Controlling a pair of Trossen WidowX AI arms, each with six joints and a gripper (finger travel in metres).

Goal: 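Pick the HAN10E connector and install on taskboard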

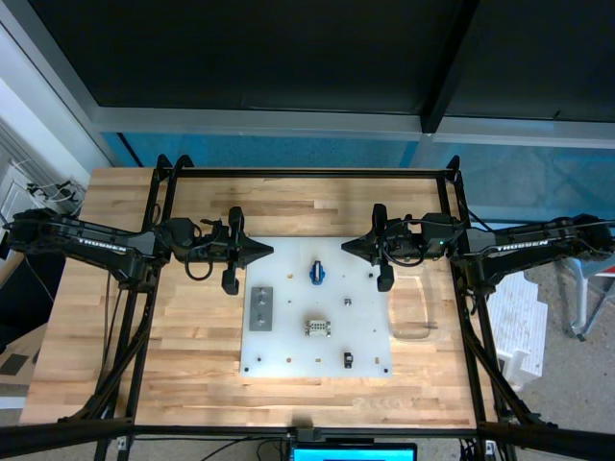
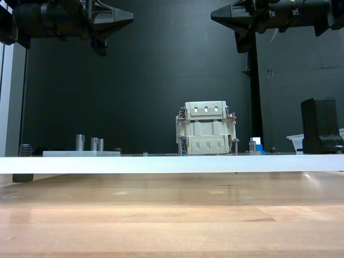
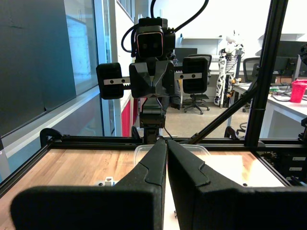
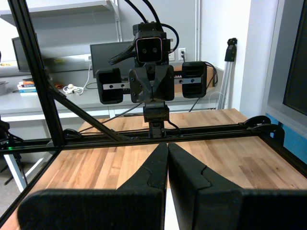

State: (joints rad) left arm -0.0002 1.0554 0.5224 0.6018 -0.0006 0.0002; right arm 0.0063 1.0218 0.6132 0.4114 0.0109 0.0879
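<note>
Taskboard (image 1: 288, 357): one HAN10E connector (image 1: 315, 328); two grippers (image 1: 268, 250) (image 1: 347, 246) aloft

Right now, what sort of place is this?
Probably a robotics lab in an office: framed wooden table with a taskboard, an office chair and a monitor beyond. Left gripper and right gripper hang shut above the taskboard's far edge.

Left end effector (image 2: 121, 20) and right end effector (image 2: 221, 14), partly beyond the low view's top edge.
</note>
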